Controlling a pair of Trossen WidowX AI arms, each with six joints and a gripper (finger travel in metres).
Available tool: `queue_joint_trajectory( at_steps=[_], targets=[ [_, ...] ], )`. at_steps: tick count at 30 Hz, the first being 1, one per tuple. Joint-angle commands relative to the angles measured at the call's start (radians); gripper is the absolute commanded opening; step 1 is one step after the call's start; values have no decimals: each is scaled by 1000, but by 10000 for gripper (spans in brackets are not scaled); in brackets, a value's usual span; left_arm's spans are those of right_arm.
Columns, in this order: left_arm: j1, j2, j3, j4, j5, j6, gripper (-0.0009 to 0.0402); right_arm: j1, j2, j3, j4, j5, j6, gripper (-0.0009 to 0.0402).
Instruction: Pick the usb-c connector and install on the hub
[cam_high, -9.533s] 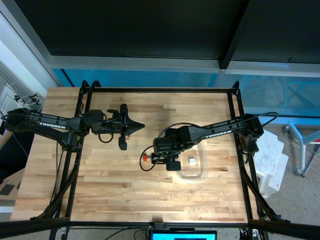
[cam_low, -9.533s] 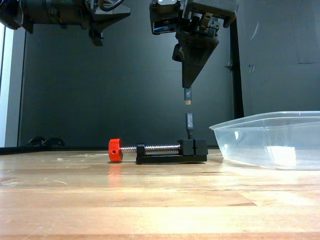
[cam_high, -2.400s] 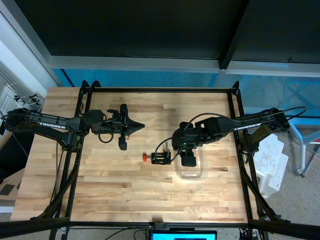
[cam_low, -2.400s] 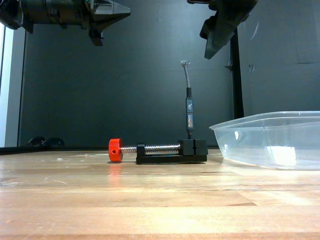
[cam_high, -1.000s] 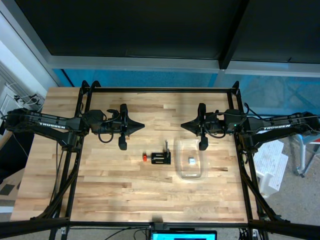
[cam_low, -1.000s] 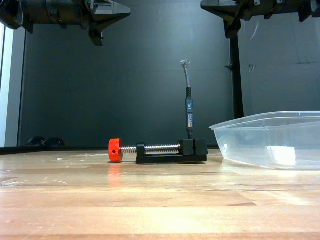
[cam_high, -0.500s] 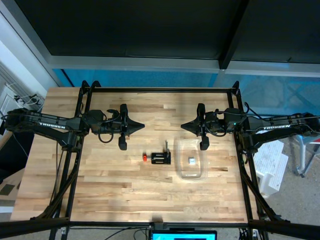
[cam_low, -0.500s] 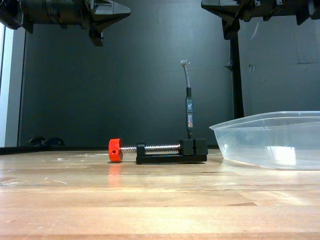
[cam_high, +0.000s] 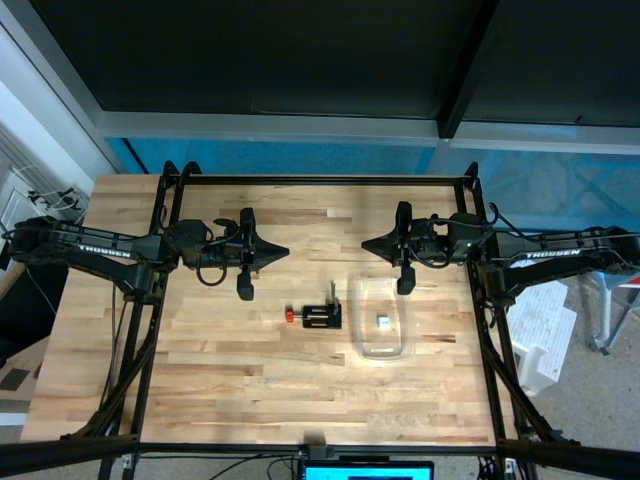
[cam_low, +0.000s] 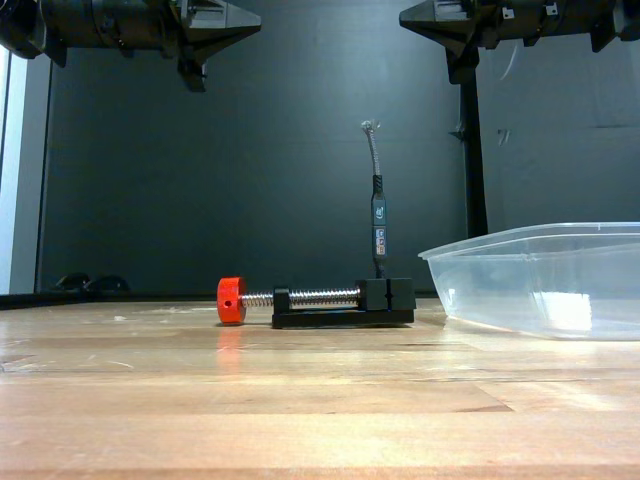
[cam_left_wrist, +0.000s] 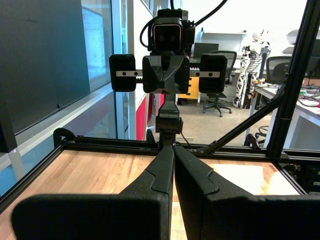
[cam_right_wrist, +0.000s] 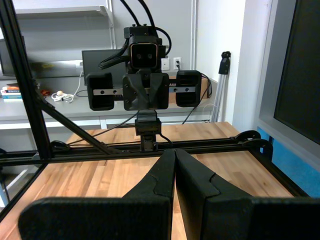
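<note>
High view: the hub sits mid-frame on the counter, with the usb-c connector rising from its right end. The left end effector hangs upper left of it and the right end effector upper right, both well apart from it. Low view: the connector stands upright on the hub, with both end effectors high in the top corners. Wrist views: left fingers pinched together, right fingers likewise, both empty.

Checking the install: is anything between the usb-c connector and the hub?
Nothing visible: the usb-c connector stands upright in the hub. Left gripper and right gripper, both shut, hover high either side.
</note>
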Motion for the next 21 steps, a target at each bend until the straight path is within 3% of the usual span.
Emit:
queue_joint_trajectory(
  at_steps=[1, 21],
  targets=[
    [0, 0, 0, 0, 0, 0, 0, 0, 0, 0, -1, -1, 2, 0],
    [0, 0, 0, 0, 0, 0, 0, 0, 0, 0, -16, -1, -2, 0]
  ],
)
